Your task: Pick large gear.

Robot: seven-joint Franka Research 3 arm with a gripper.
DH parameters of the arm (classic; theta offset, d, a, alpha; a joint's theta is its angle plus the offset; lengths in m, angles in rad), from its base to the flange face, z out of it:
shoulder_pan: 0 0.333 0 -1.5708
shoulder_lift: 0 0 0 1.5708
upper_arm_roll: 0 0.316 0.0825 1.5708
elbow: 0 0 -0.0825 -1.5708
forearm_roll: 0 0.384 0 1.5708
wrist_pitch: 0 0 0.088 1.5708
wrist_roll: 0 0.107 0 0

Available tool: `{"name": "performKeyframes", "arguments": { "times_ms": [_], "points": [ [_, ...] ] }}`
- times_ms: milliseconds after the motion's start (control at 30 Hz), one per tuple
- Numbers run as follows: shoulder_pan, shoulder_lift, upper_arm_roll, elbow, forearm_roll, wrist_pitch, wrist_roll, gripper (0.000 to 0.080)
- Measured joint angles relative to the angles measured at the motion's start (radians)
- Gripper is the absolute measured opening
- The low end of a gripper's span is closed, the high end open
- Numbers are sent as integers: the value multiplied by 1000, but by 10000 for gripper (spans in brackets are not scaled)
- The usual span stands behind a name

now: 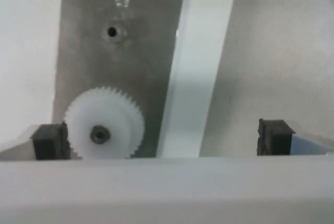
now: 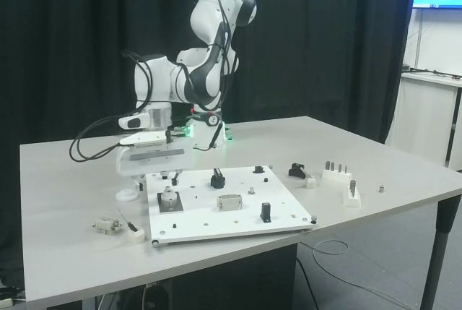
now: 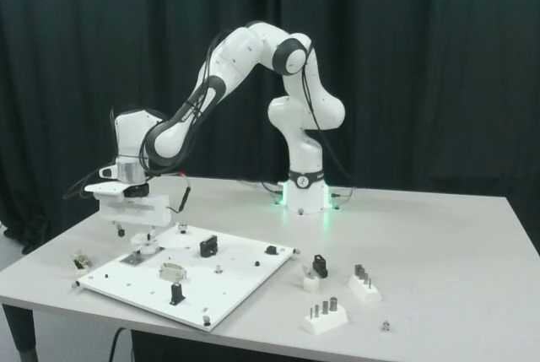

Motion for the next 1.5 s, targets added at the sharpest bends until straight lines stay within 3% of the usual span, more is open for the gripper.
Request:
{"name": "performKeyframes", "arguments": {
  "times_ms": [1133, 1500],
  "points": [
    [12, -15, -8, 0, -35, -28, 22, 800],
    [11, -15, -30, -6, -108, -39, 22, 800]
  ]
}}
